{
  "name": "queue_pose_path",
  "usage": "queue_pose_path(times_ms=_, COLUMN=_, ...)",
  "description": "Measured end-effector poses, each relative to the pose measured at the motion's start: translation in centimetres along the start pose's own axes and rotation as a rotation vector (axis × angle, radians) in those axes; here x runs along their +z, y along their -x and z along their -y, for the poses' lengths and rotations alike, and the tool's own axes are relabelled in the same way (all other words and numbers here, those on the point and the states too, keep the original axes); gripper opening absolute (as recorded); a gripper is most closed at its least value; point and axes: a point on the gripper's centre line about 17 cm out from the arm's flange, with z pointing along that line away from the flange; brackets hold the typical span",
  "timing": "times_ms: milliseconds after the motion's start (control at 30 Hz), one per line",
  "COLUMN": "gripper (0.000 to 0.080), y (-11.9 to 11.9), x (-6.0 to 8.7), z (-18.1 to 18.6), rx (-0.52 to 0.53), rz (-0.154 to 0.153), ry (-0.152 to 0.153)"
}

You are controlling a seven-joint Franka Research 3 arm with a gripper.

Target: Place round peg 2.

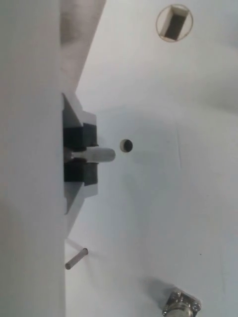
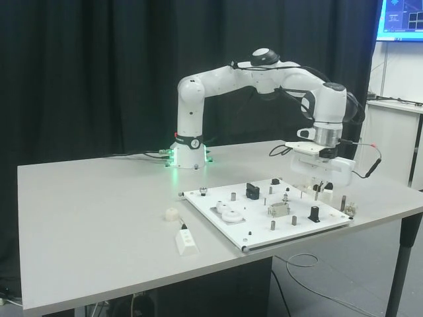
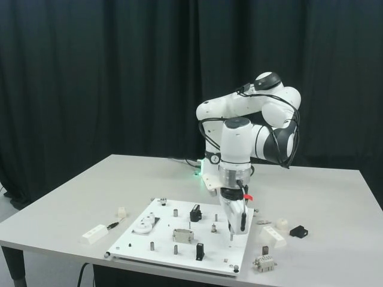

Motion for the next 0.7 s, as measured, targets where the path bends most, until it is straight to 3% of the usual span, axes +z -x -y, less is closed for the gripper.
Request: queue_pose_path(times_ms=700, gripper=0.0061, y=-0.09, x=0.12, z=-0.13, rx=0.016, rz=-0.001, ry=0.002)
